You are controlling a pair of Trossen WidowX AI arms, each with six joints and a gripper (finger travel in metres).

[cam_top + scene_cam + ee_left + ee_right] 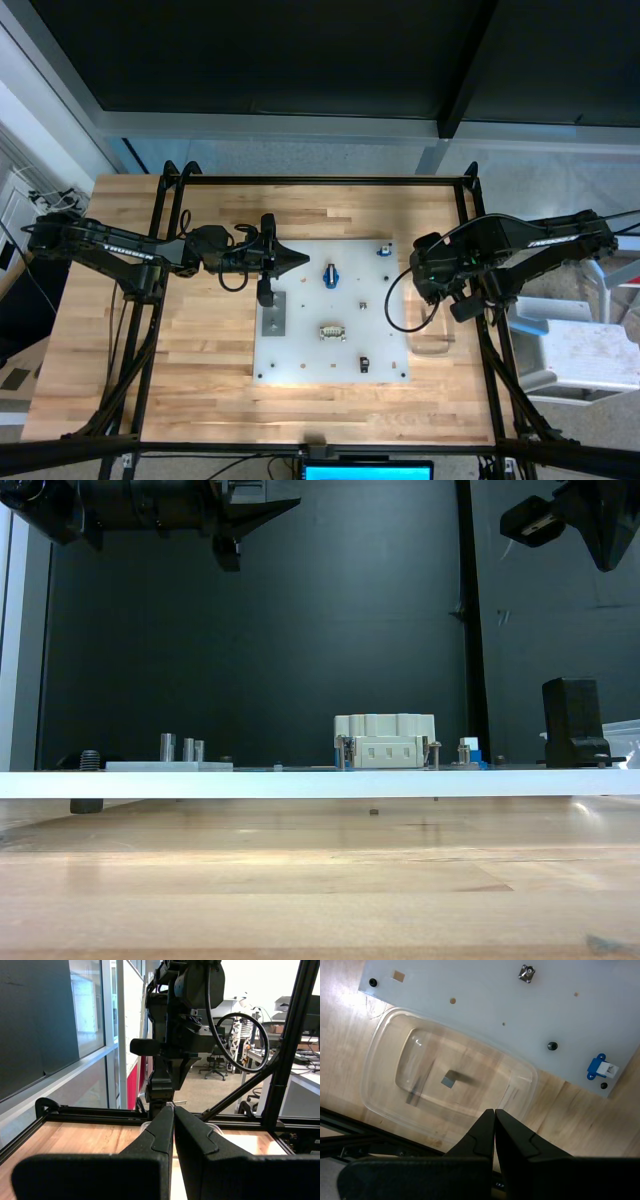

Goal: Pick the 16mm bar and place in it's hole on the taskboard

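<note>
Currently: white taskboard mid-table, clear tray just right of it. Above the board's far-left part hangs the left gripper, fingers pressed together; the right gripper, likewise closed on nothing, hangs above the tray. We think the 16mm bar lies free inside.

16mm bar: little grey chunk, squarish end showing | lying loose, nothing gripping it | sits inside the clear plastic tray just right of the white taskboard | off the board, exact tilt hard to read

Overhead view looking down, table-level view, both sharing taskboard, wrist views close
</note>
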